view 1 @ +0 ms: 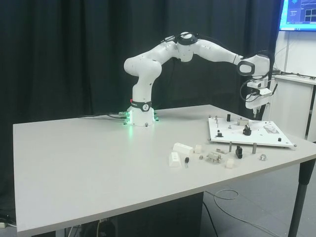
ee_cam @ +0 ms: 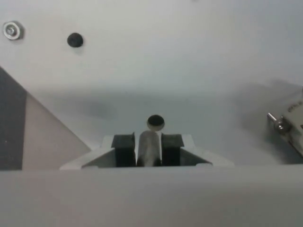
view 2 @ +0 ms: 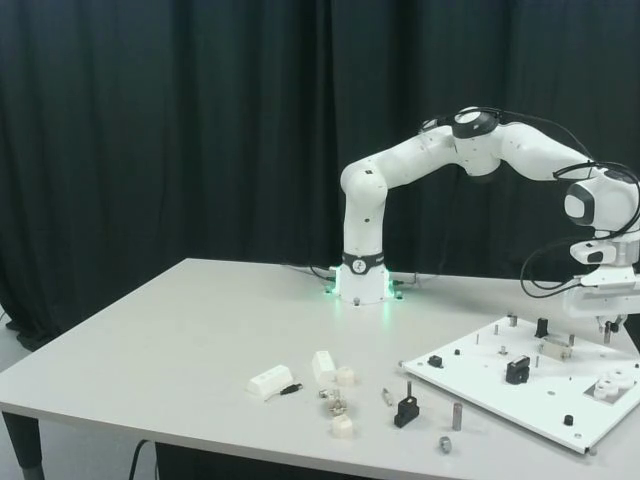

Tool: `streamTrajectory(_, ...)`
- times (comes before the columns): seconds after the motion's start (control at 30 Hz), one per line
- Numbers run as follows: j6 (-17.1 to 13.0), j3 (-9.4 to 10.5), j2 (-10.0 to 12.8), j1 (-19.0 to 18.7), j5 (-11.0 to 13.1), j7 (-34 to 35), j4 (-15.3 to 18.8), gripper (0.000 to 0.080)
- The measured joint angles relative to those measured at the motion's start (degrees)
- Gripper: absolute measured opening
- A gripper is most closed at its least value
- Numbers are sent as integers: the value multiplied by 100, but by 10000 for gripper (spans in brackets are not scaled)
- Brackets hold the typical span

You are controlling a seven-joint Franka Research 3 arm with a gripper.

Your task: Place round peg 3.

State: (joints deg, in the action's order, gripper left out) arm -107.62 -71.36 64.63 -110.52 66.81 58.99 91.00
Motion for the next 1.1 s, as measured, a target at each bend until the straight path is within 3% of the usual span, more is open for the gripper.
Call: streamTrajectory(1.1, 19, -48, 0, 2, -227, -9, 7, 114)
